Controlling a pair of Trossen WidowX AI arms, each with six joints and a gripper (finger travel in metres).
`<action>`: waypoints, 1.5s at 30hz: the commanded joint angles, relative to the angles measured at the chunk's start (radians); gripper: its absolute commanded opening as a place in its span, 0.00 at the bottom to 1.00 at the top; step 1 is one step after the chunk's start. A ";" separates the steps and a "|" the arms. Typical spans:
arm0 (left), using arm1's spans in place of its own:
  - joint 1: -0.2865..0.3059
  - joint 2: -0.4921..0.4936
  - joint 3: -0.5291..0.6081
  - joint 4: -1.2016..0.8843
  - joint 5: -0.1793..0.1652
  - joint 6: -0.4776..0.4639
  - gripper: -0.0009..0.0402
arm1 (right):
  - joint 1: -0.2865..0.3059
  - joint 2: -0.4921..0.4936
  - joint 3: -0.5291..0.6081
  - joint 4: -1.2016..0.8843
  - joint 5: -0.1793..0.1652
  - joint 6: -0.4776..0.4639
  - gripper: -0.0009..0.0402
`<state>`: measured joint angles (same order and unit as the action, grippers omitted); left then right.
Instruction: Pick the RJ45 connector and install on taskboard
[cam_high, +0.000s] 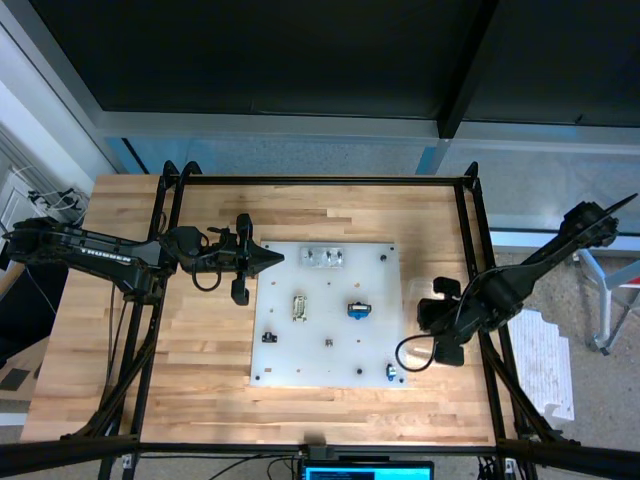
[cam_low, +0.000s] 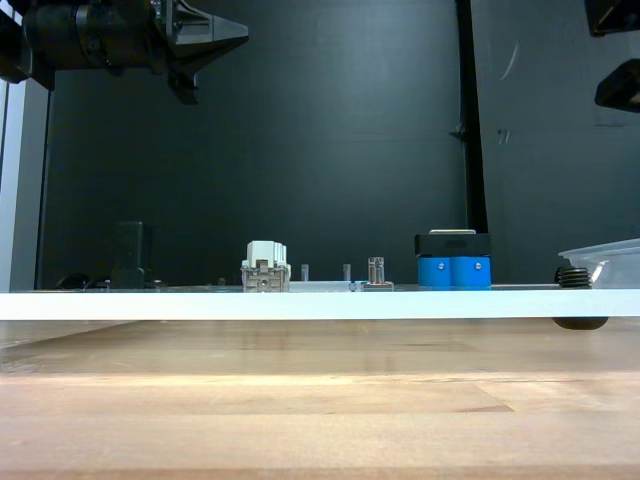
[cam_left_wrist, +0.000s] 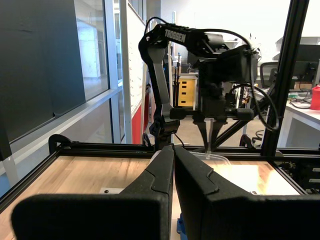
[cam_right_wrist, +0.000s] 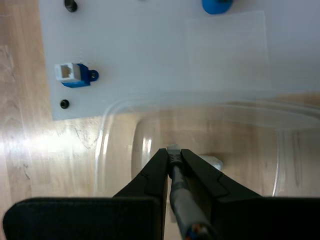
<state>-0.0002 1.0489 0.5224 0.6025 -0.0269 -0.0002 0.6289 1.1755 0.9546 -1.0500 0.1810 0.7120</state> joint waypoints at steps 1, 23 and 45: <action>0.000 0.000 0.000 0.000 0.000 0.000 0.02 | 0.019 0.053 0.037 0.014 0.002 0.001 0.02; 0.000 0.000 0.000 0.000 0.000 0.000 0.02 | 0.079 0.333 0.214 0.121 0.006 0.013 0.02; 0.000 0.000 0.000 0.000 0.000 0.000 0.02 | 0.084 0.433 0.253 0.173 0.003 -0.014 0.02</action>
<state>-0.0002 1.0489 0.5224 0.6025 -0.0273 -0.0002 0.7132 1.6058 1.2064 -0.8764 0.1864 0.7013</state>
